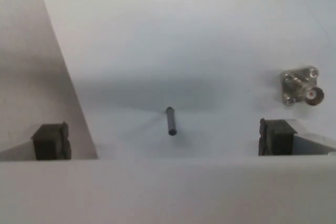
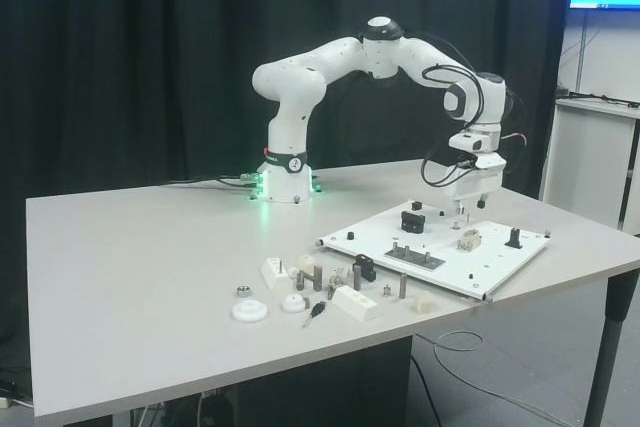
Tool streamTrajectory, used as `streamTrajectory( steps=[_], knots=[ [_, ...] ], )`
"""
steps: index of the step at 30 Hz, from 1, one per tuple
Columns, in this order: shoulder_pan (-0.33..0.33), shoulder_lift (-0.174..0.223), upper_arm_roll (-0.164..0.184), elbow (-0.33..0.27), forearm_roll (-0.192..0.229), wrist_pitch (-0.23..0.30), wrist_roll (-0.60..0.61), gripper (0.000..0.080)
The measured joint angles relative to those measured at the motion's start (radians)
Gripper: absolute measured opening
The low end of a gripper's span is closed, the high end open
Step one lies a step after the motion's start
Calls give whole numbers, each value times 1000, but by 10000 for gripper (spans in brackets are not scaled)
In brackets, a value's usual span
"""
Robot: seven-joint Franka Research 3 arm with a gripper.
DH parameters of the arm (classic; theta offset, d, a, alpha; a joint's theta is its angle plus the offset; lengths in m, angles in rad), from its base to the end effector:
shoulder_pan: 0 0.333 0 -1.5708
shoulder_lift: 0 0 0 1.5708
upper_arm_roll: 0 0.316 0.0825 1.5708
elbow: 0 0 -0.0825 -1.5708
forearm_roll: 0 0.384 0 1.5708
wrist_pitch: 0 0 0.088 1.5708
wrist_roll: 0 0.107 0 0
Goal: Remove round peg 1.
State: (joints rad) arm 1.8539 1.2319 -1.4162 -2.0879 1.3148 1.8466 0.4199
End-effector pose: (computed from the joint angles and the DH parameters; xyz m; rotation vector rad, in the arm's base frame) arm 0.4593 0.3109 0.2238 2.9809 -0.8987 -0.0245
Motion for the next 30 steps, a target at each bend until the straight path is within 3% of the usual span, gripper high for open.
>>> streamTrajectory(
  steps=[30],
  knots=[
    [-3, -2, 36, 0, 31, 37, 31, 800]
  ],
)
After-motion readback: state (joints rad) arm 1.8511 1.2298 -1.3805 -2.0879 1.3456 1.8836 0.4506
